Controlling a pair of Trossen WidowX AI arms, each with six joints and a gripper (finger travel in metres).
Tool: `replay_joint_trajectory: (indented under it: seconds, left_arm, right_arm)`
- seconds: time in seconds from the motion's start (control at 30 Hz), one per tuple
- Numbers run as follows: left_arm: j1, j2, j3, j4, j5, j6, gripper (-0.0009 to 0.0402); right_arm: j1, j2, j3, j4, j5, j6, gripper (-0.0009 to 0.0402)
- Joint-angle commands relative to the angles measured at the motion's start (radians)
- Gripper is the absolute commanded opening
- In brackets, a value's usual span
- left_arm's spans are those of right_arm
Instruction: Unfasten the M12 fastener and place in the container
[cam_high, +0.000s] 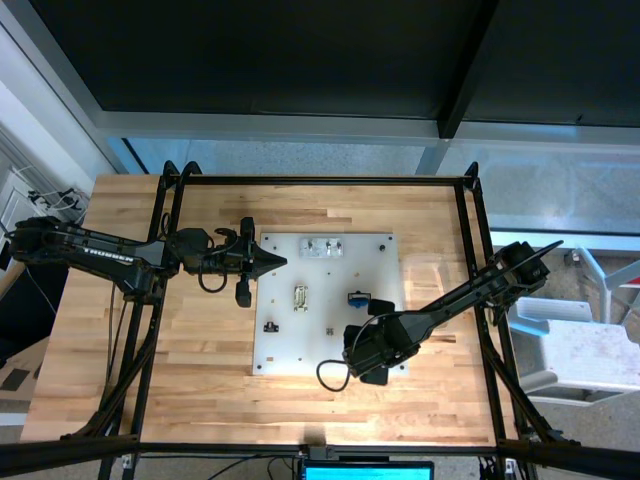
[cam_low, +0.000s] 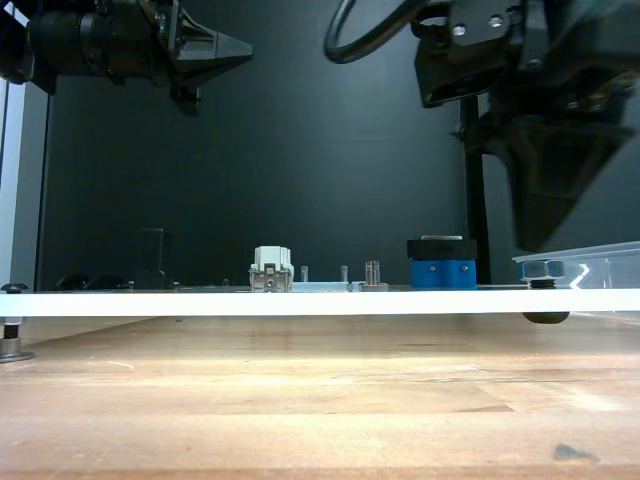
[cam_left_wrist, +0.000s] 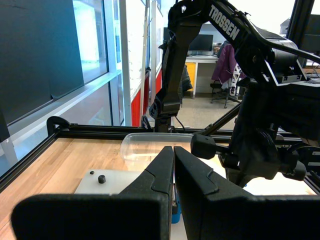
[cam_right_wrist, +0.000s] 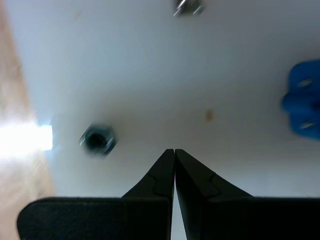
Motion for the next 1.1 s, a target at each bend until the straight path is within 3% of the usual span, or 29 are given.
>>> replay_joint_trajectory:
  seconds: [0.03, 0.2, 0.27, 0.33, 0.9, 1.03, 1.1]
  left_arm:
    - [0.0, 0.0, 0.0, 0.0, 0.0, 0.0, 0.0]
    - [0.0, 0.0, 0.0, 0.0, 0.0, 0.0, 0.0]
    - [0.0, 0.0, 0.0, 0.0, 0.0, 0.0, 0.0]
    - [0.0, 0.0, 0.0, 0.0, 0.0, 0.0, 0.0]
    - [0.0, 0.0, 0.0, 0.0, 0.0, 0.0, 0.0]
    - [0.0, 0.0, 0.0, 0.0, 0.0, 0.0, 0.0]
    - [0.0, 0.0, 0.0, 0.0, 0.0, 0.0, 0.0]
  right_arm:
    - [0.0, -0.006, 0.01, 0.002, -0.081, -0.002, 0.0]
    - [0.001, -0.011, 0.051, 0.007, -0.261, -0.007, 0.0]
    - [0.002, -0.011, 0.063, 0.013, -0.306, -0.008, 0.0]
    - [0.003, -0.011, 0.064, 0.025, -0.323, -0.007, 0.0]
    - [0.003, 0.064, 0.025, 0.134, -0.298, -0.025, 0.0]
    - [0.002, 0.064, 0.025, 0.125, -0.243, -0.028, 0.0]
    - [0.002, 0.064, 0.025, 0.118, -0.243, -0.029, 0.0]
